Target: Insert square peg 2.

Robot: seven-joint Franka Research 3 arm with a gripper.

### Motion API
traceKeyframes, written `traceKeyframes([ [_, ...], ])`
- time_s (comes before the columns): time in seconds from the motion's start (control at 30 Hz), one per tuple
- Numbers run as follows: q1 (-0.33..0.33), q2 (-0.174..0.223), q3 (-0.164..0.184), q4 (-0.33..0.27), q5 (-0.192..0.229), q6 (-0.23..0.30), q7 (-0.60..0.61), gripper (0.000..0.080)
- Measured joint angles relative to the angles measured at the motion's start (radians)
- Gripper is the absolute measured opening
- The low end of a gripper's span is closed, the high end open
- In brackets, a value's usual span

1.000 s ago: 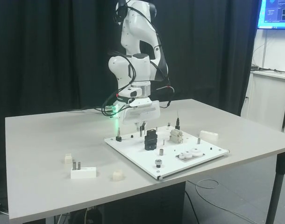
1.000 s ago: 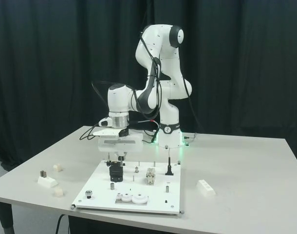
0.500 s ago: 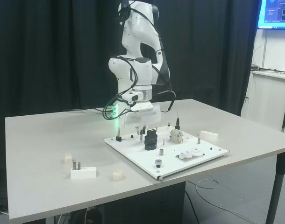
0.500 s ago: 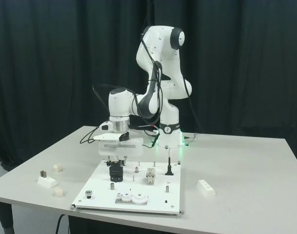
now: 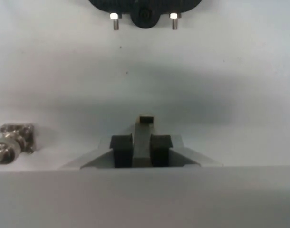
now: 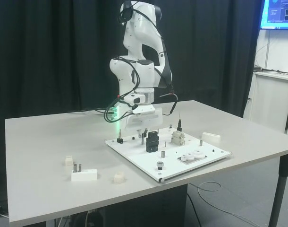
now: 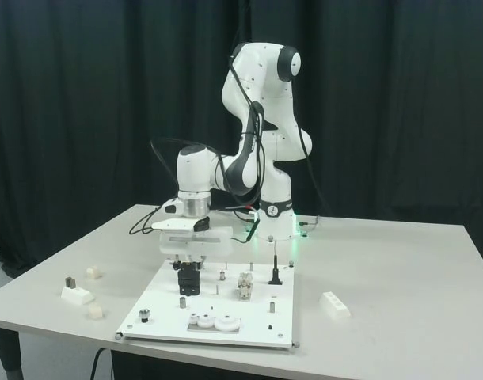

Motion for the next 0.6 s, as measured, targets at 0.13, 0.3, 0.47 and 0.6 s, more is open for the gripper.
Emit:
traceKeyframes([
  [0.13,-0.001,0.004,0.0,0.0,0.0,0.001,0.0,0.0075],
  [0.3,-0.001,0.008,0.0,0.0,0.0,0.006,0.0,0.0075],
  [0.47,-0.001,0.008,0.0,0.0,0.002,0.006,0.0,0.0075],
  [0.6,-0.001,0.008,0.0,0.0,0.004,0.008,0.0,0.0075],
])
